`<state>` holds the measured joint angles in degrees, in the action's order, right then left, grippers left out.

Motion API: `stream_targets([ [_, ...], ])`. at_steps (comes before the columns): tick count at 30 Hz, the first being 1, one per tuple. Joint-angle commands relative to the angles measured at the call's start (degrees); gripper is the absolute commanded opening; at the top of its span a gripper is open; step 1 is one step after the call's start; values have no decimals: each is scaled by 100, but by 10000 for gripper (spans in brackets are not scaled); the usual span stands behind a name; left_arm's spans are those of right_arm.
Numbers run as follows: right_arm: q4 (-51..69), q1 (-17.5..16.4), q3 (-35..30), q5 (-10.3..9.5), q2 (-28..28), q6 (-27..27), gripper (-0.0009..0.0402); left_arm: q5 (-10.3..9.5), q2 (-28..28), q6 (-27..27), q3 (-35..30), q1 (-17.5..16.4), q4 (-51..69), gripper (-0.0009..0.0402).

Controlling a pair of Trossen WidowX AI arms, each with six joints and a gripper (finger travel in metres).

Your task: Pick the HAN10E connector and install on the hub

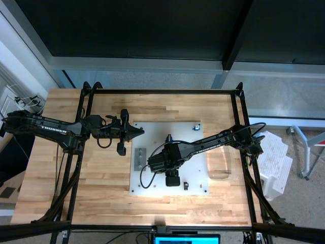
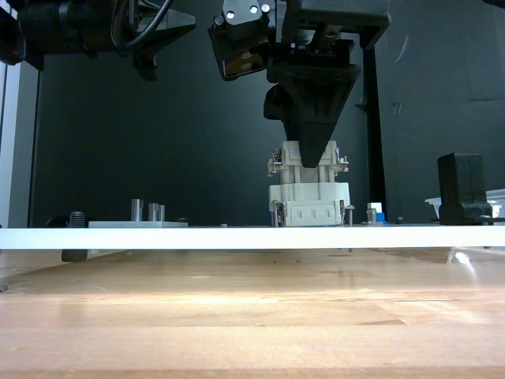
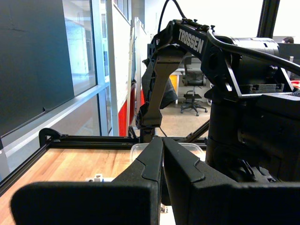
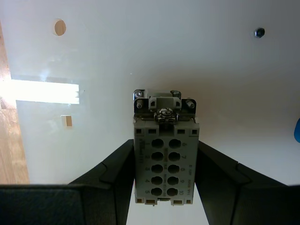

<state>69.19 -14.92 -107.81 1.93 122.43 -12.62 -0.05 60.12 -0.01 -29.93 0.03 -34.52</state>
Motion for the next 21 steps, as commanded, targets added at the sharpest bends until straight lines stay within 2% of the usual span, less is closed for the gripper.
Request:
stream_targets([
  [1,-11,-13,2,-24,-2,-15,28,2,0,0,-2,-2,-2,0],
  [21,-26,-98,2,-68,-4,-35,28,2,0,0,-2,-2,-2,0],
])
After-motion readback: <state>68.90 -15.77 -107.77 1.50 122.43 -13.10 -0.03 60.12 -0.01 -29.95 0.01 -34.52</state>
